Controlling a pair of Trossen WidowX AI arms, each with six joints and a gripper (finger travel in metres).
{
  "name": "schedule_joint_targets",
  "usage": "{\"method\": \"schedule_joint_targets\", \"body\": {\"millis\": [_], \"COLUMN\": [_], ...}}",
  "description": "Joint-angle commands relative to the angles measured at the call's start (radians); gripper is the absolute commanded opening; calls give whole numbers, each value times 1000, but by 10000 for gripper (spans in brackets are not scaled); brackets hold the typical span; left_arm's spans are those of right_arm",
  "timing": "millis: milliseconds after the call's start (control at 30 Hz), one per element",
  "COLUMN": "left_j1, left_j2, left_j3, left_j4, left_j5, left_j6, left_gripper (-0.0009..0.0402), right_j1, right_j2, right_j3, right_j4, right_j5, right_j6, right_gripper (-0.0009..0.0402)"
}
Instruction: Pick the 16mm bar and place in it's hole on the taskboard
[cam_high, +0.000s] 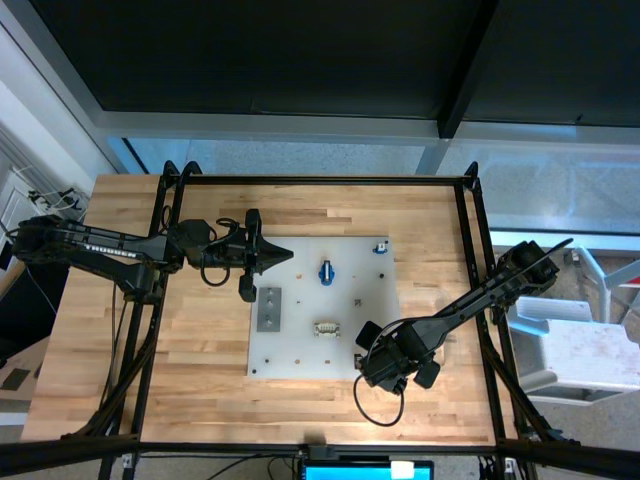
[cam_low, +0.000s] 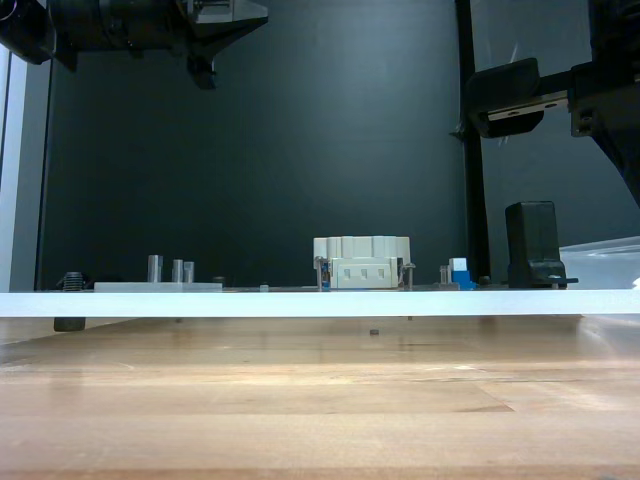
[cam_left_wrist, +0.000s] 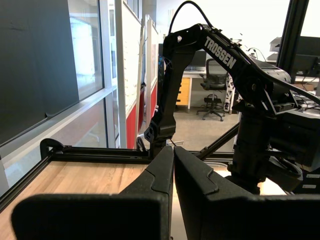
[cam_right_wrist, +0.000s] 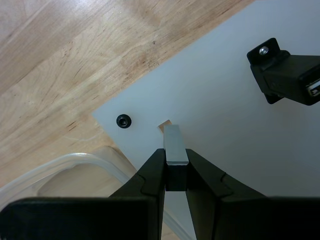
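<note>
Bar (cam_right_wrist: 175, 144) in right gripper (cam_right_wrist: 175, 158) overhangs taskboard (cam_right_wrist: 235, 150); left gripper (cam_left_wrist: 173, 153) over its left.

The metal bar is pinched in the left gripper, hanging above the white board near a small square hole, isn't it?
Not the left: the right wrist view shows the metal bar pinched in the right gripper. The left gripper, raised by the left edge of the white board, is shut and empty. The rest holds: bar above the board, near the small square hole.
</note>
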Motion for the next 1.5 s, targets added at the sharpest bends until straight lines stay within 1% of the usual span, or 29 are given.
{"method": "schedule_joint_targets", "body": {"millis": [33,700,767,900,1233,1367,1500], "left_j1": [0,0,0,0,0,0,0], "left_j2": [0,0,0,0,0,0,0], "left_j3": [0,0,0,0,0,0,0], "left_j4": [0,0,0,0,0,0,0], "left_j5": [0,0,0,0,0,0,0], "left_j6": [0,0,0,0,0,0,0], "left_gripper": [0,0,0,0,0,0,0], "right_j1": [0,0,0,0,0,0,0], "right_j2": [0,-1,-1,-1,-2,-3,-6], "right_j3": [2,1,1,1,1,1,1], "right_j4": [0,0,0,0,0,0,0], "right_j5": [1,0,0,0,1,1,1], "right_j6": [0,0,0,0,0,0,0], "right_gripper": [0,0,5,37,147,178,198]}}
